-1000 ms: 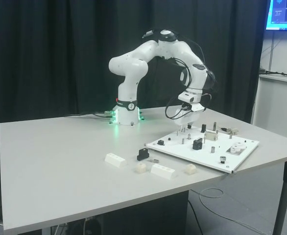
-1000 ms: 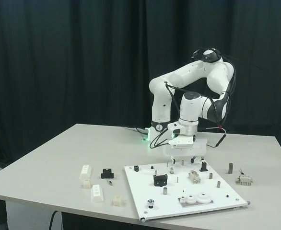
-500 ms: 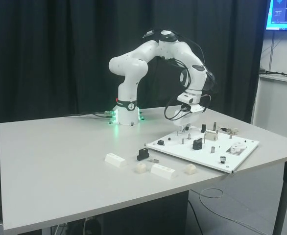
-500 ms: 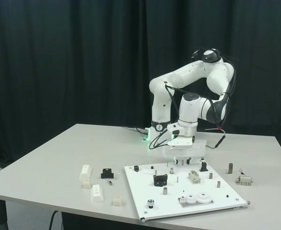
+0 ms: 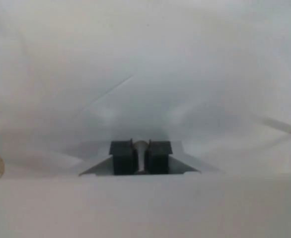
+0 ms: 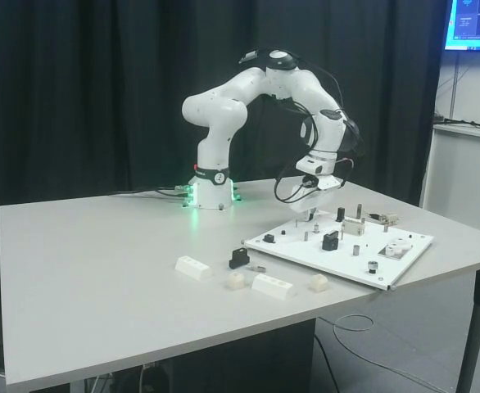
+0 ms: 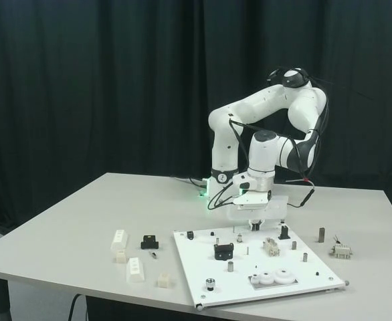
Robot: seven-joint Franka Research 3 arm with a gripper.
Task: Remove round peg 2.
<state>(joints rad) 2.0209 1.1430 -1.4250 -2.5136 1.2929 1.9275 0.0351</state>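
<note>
In the wrist view my gripper (image 5: 140, 157) has its two black fingers (image 5: 122, 156) closed on a thin grey round peg (image 5: 140, 148), which stands upright between them. Below them there is only a pale surface. In the room views the gripper (image 6: 312, 214) (image 7: 255, 226) hangs a little above the far part of the white assembly board (image 6: 301, 250) (image 7: 190, 267), pointing straight down. The peg itself is too small to make out there.
The board carries several black fixtures, short grey pegs and white gears (image 7: 274, 277). Left of it on the grey table lie white blocks (image 7: 119, 239) (image 7: 136, 269) and a black bracket (image 7: 149, 241). A connector (image 7: 341, 251) and a lone peg (image 7: 321, 234) sit to its right.
The gripper has risen straight up from the board over the last second. The rest of the table is unchanged.
</note>
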